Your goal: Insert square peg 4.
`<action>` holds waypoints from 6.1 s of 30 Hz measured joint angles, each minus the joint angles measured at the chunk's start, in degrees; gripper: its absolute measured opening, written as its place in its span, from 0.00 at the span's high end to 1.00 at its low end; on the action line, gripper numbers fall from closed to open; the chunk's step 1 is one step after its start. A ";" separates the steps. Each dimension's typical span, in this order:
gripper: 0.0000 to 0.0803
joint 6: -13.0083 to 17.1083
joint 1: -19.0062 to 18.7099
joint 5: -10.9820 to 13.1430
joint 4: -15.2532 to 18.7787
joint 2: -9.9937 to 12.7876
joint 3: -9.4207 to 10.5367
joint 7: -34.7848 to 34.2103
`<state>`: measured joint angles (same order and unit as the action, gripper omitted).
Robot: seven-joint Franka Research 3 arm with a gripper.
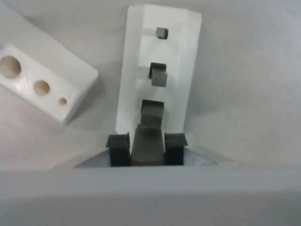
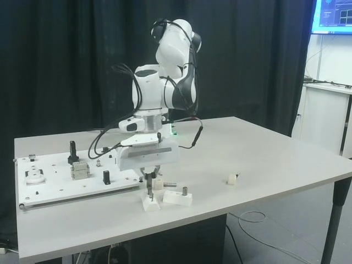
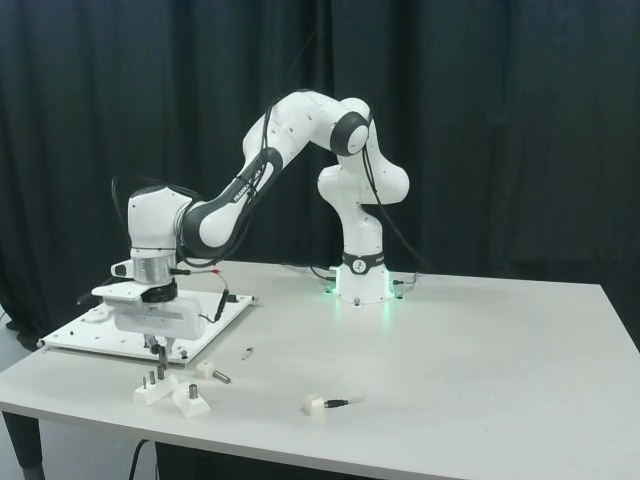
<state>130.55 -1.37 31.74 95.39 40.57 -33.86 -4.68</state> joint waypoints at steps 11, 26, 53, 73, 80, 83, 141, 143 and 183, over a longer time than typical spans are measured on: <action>0.81 -1.81 0.00 -2.08 -0.69 -1.06 -0.26 -0.74; 0.81 -2.47 0.00 -3.18 -1.17 -1.34 -0.39 -0.75; 0.81 -1.75 0.16 -4.42 -1.31 -2.11 -1.22 -0.74; 0.81 1.56 2.64 -4.39 -1.00 -1.86 -1.30 -11.94; 0.81 1.62 3.49 -4.39 -0.56 -1.62 -1.30 -18.58; 0.81 1.64 3.70 -4.39 -0.19 -1.60 -1.30 -22.00; 0.81 10.90 -1.20 -9.12 20.83 -13.24 -5.01 -66.46; 0.81 10.98 -1.39 -9.47 20.99 -13.24 -5.19 -67.43; 0.81 15.54 -3.22 -10.07 24.68 -13.25 -5.53 -76.63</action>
<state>146.08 -4.58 21.68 120.07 27.32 -39.39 -81.30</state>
